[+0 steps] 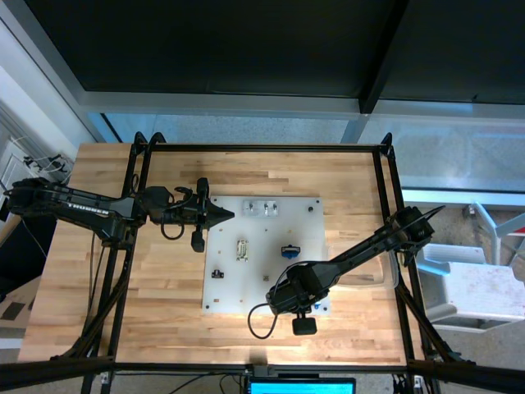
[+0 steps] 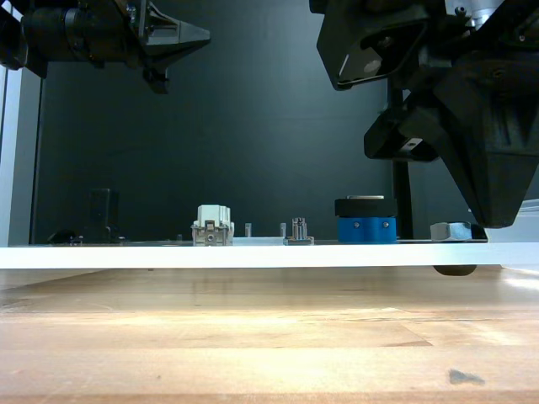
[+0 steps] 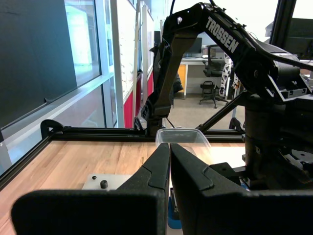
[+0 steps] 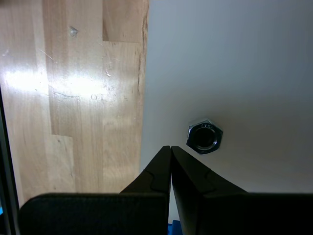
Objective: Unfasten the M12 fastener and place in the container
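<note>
1. High view: the left claw [image 1: 230,215] hangs over the left edge of the white board [image 1: 234,291], pointing inward. It is well apart from the work, and its fingers are pressed together on nothing. That reads as a parked arm, kept clear of the other arm's reach.
2. The right claw [image 4: 170,147] reaches in from the table's [image 1: 164,312] right side. It points straight down at the board near its near edge. Its fingers are pressed together and pinch nothing.
3. The M12 fastener [image 4: 205,136] is a small silver hex nut with a dark centre. It sits on the white board just beside the right claw's tips, not between them. The wrist view alone does not show whether it is on its stud, and the arm hides it in the high view.
4. The container [image 3: 183,136], a clear shallow tub, waits off the board's right side, near the right arm. No nut shows in it.
5. Judging from this, the unfastening is not done. The right claw would need to spread and shift sideways over the nut before it can grip it.
</note>
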